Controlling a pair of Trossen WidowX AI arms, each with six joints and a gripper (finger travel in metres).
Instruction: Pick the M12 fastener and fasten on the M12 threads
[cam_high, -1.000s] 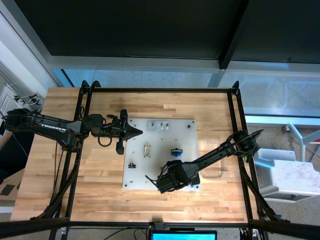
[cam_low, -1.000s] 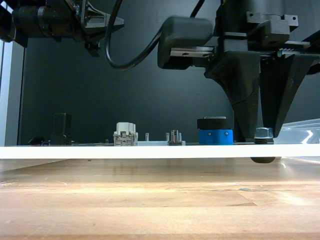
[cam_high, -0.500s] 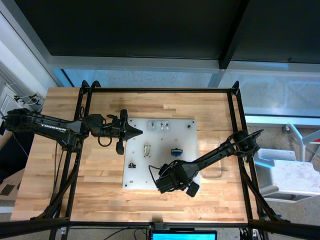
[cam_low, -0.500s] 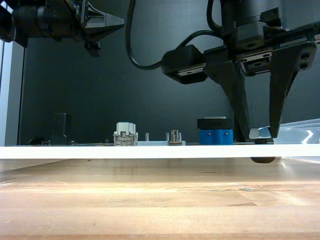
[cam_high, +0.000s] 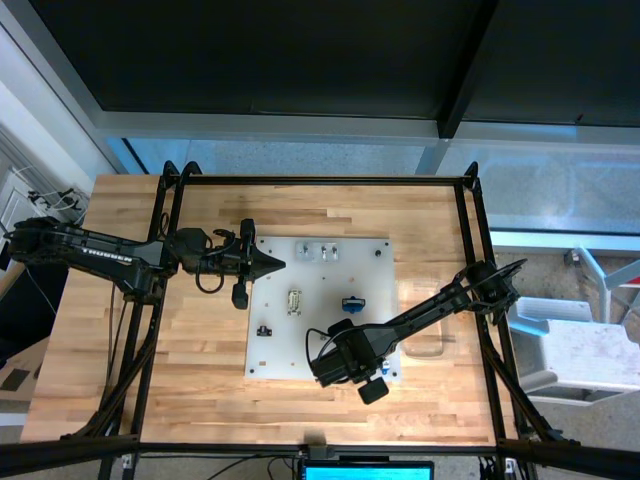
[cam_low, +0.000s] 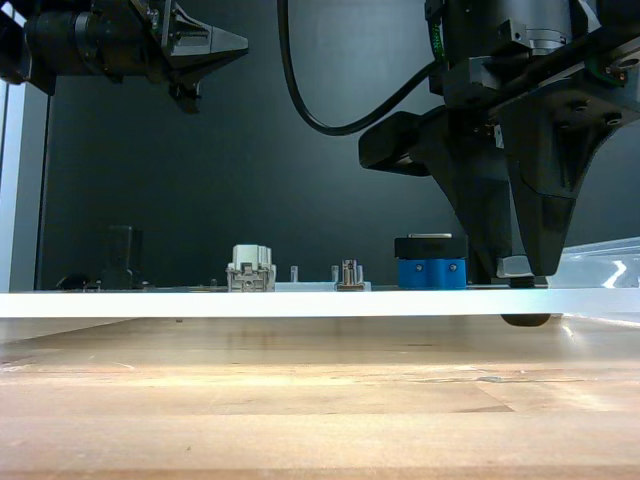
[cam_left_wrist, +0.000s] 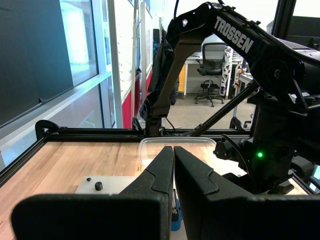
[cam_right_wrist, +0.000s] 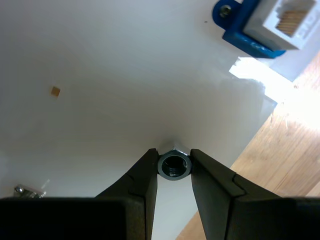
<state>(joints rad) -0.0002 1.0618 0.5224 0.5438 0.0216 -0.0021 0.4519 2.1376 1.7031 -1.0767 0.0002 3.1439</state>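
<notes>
The small silver nut (cam_right_wrist: 174, 165) sits between the fingertips of my right gripper (cam_right_wrist: 173, 151), which is shut on it. In the low view the nut (cam_low: 513, 266) is low over the white board (cam_low: 300, 301), on top of the dark stud (cam_low: 522, 283); how far down it is threaded I cannot tell. From above, the right gripper (cam_high: 345, 368) hangs over the board's near right part and hides both nut and stud. My left gripper (cam_high: 272, 265) hovers shut above the board's far left edge.
A blue fitting (cam_low: 430, 272) stands just left of the right gripper. Grey connectors (cam_low: 251, 270) and a small silver post (cam_low: 348, 273) stand mid-board. A clear tray (cam_high: 425, 345) lies right of the board. The black frame (cam_high: 480, 250) borders the table.
The right wrist has turned about its axis with the nut staying in place low over the stud; its camera housing swung round toward the near side. The left arm has not moved.
</notes>
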